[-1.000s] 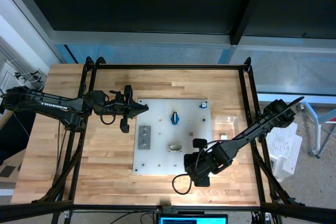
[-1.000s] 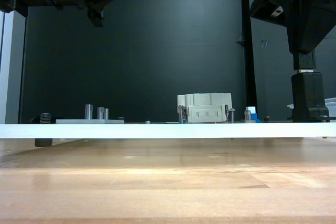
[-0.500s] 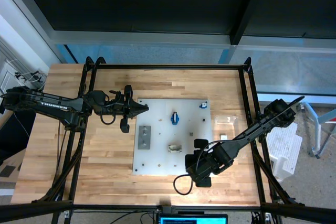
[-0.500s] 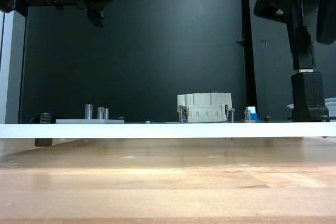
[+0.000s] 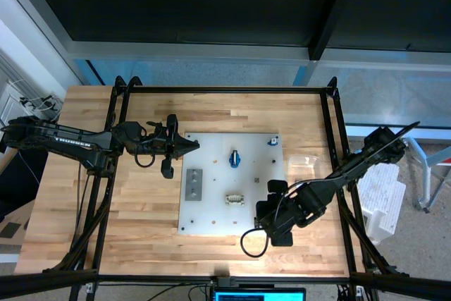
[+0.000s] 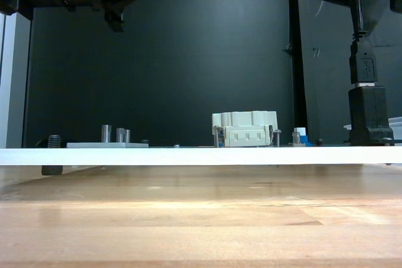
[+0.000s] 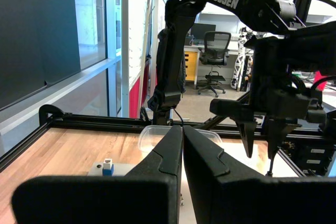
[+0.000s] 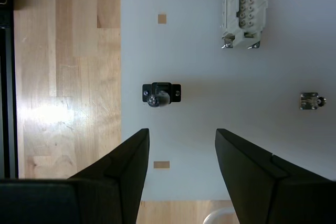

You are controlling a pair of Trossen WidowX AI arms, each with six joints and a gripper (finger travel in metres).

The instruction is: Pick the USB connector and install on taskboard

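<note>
High view: your left gripper point(image 5: 193, 145) hangs near the far left corner of the taskboard point(image 5: 211, 209). The low view puts it well above the board. The left wrist view shows its fingers pressed together with nothing between them. Moving right on the board you pass the grey plate point(image 5: 193, 183), then the beige block point(image 5: 235, 199). The USB connector point(image 6: 370, 114) stands upright in its socket by the board's right edge, its cable point(image 6: 360, 10) rising straight up. Your right gripper point(image 8: 182, 135) hovers above it with fingers spread apart, holding nothing. The connector sits clear of both fingers.
</note>
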